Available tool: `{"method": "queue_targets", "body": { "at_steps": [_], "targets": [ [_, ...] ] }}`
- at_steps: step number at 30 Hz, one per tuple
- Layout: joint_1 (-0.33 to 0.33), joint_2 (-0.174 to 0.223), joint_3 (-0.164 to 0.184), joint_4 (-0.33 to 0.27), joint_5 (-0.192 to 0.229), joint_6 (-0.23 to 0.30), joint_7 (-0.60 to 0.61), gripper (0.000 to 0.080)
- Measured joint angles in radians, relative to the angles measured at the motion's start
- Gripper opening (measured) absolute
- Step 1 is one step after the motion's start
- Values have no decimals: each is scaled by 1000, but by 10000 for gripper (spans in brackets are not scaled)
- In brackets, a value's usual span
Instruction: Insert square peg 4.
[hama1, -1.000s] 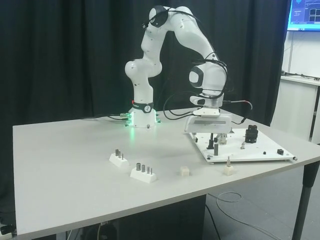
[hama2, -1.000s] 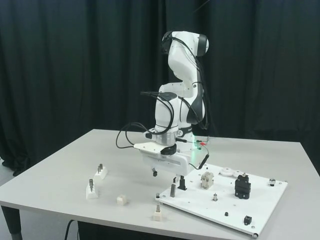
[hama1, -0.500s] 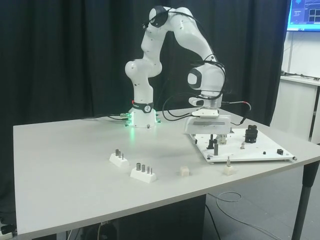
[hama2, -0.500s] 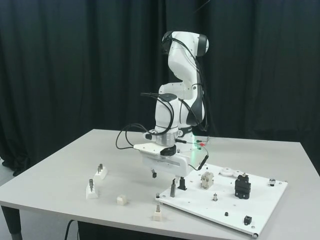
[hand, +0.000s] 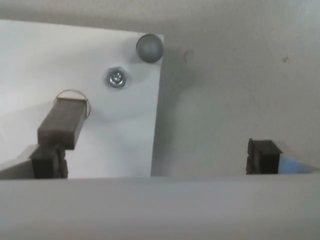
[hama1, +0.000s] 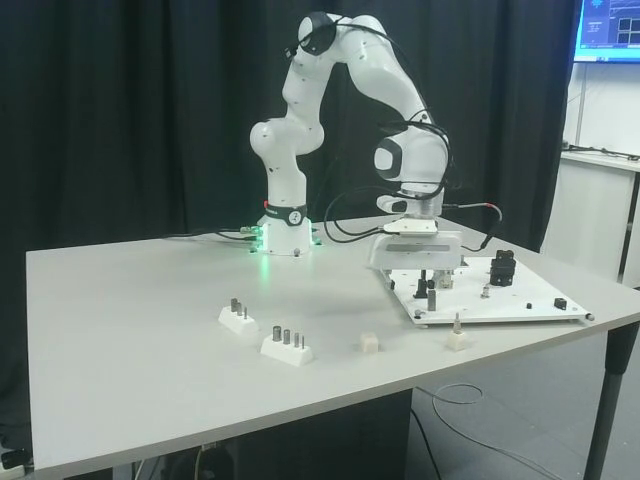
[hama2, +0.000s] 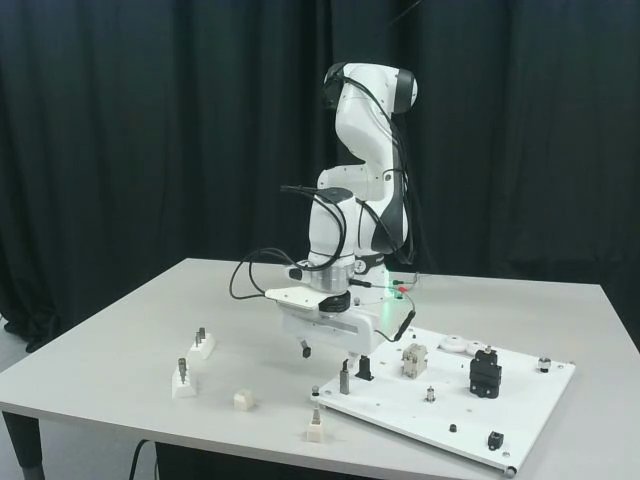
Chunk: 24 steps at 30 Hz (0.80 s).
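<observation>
Wrist view looks down past two dark fingertips that stand wide apart with nothing between them, so the gripper (hand: 156, 160) is spread and empty. Close beside one fingertip (hand: 48, 160), a dark square peg (hand: 61, 122) stands upright at a ringed socket in the white assembly board (hand: 75, 55), near the board's corner; whether it is fully seated cannot be told. Just beyond it lie a small screw head (hand: 116, 78) and a round grey stud (hand: 149, 47) at the corner, and the other fingertip hangs over the bare grey table (hand: 230, 75). Judging from this, the main risk is a sideways move: the near fingertip could clip the peg and tilt or jam it in its socket. In the room views, the gripper (hama2: 325, 350) hovers low over the board's near edge, with the peg (hama2: 344, 379) standing just below it. Nearer the front of the table sit a small white block with a pin (hama2: 315, 425), a plain white block (hama2: 243, 400) and two white peg holders (hama1: 286, 345). A careless sweep of the arm could knock these loose stands. Farther back, a black fixture (hama2: 485, 372) stands on the board, and the arm's base glows green (hama1: 265, 240).
</observation>
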<state>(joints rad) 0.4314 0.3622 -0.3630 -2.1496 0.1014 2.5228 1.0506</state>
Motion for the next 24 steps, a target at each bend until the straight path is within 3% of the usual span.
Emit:
{"method": "queue_targets", "body": {
  "at_steps": [24],
  "targets": [
    [-11, 13, 1, 0, 0, 53, -14, 800]
  ]
}}
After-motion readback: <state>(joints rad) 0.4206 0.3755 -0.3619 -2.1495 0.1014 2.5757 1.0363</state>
